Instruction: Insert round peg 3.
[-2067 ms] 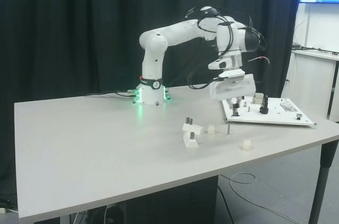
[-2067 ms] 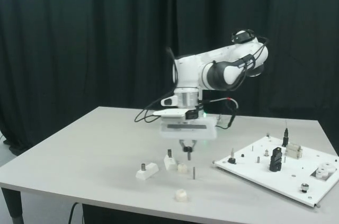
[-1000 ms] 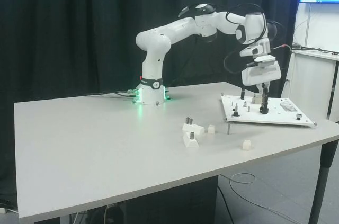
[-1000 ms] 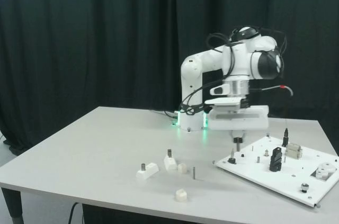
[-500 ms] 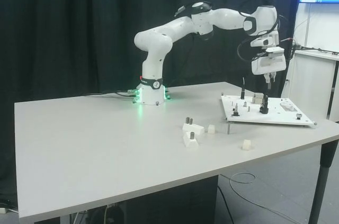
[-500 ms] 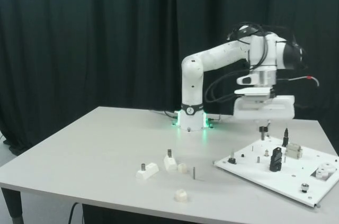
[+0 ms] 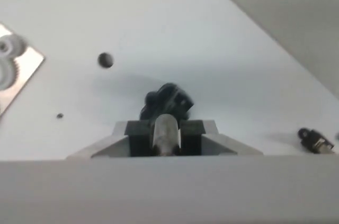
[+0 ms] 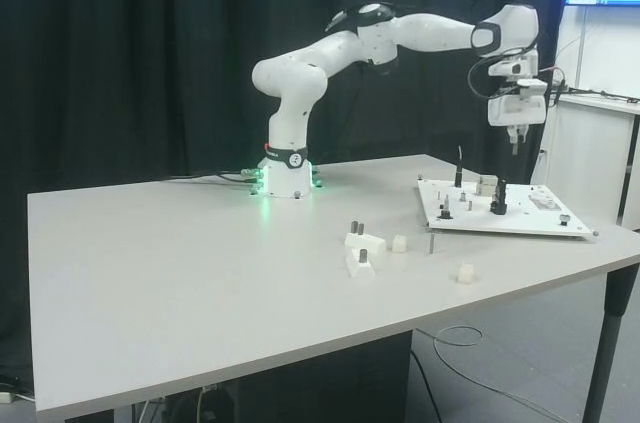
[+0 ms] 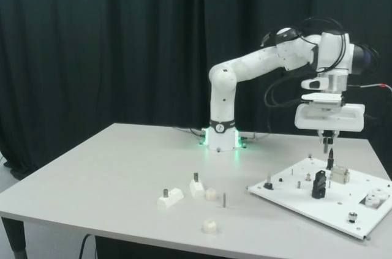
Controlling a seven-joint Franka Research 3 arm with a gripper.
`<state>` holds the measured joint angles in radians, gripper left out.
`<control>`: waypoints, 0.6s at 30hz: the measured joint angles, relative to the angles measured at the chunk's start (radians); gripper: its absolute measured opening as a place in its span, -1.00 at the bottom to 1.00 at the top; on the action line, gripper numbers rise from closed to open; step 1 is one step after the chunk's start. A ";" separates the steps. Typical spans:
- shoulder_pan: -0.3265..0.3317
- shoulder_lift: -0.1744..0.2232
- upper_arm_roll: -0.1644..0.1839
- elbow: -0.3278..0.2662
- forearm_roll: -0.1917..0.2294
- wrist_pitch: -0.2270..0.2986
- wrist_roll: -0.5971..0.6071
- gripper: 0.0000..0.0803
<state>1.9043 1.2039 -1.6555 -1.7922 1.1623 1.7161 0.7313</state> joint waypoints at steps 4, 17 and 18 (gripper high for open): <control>0.022 0.000 -0.004 0.016 -0.011 -0.017 0.015 -0.72; 0.107 0.005 0.001 0.049 -0.018 -0.057 0.080 -0.72; 0.111 0.008 0.003 0.054 -0.018 -0.055 0.085 -0.72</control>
